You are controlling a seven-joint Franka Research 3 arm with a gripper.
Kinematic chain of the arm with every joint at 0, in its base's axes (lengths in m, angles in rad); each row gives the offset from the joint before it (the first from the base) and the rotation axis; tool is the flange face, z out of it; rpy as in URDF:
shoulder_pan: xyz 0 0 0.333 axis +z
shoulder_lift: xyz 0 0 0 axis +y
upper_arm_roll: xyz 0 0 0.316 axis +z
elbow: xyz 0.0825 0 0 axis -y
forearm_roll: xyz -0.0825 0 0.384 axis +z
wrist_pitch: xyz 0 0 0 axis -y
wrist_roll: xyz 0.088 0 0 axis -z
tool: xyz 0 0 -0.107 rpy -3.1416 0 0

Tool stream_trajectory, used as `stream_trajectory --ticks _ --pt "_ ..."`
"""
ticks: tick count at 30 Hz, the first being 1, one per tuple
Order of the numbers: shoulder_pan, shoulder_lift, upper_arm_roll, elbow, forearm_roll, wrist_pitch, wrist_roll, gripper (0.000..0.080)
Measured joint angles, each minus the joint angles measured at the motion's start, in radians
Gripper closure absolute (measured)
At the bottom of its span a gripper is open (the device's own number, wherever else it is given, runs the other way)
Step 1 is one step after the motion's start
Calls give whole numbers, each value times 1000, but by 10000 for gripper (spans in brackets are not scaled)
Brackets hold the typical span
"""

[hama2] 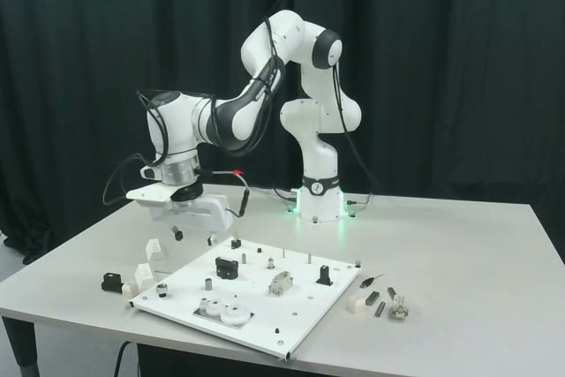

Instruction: Remove round peg 4.

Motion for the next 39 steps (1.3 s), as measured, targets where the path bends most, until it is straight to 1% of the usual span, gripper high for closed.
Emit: stream_trajectory --ticks 8,17,27,39 --pt "18 -23 1 -42 -6 37 17 3" --pt "39 -41 3 -96 -6 104 48 3" --pt "56 -50 10 -164 0 222 75 3" --pt "57 -51 39 -241 16 371 87 3"
